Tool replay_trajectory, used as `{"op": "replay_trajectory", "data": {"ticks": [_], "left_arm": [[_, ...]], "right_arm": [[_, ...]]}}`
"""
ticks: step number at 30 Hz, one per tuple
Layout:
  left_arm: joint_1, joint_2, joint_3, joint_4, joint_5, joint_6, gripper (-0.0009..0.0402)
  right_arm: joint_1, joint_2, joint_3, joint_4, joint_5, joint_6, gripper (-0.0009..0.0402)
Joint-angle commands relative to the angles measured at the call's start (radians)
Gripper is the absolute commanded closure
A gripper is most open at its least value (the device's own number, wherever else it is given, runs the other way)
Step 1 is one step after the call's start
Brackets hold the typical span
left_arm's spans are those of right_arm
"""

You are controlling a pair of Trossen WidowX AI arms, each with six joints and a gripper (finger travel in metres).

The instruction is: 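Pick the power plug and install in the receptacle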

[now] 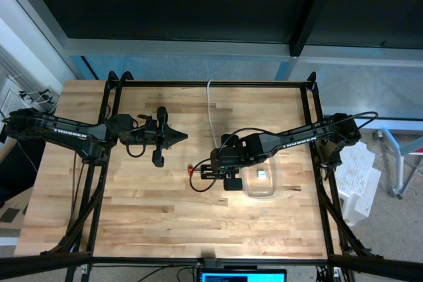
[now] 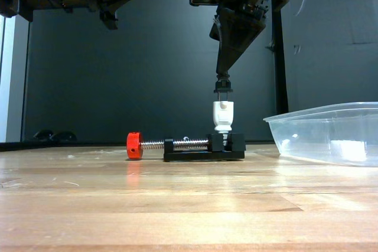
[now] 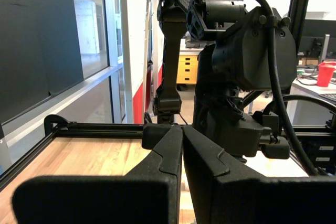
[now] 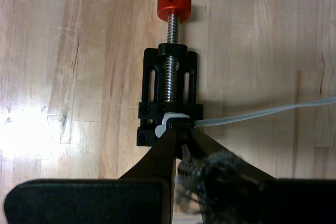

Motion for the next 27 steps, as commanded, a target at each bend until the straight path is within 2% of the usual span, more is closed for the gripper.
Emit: {"op": "replay_trajectory", "data": {"ticks": [1,27], "left_arm": [[0.0,0.0,0.0,0.0,0.0,0.0,0.0393],[0.0,0.0,0.0,0.0,0.0,0.0,0.0393]], "right_arm": [[0.0,0.0,-0.006,0.003,0.0,0.002,0.0393],[-0.001,-0.014,-0.209,0.208,0.0,0.018,0.0393]]}}
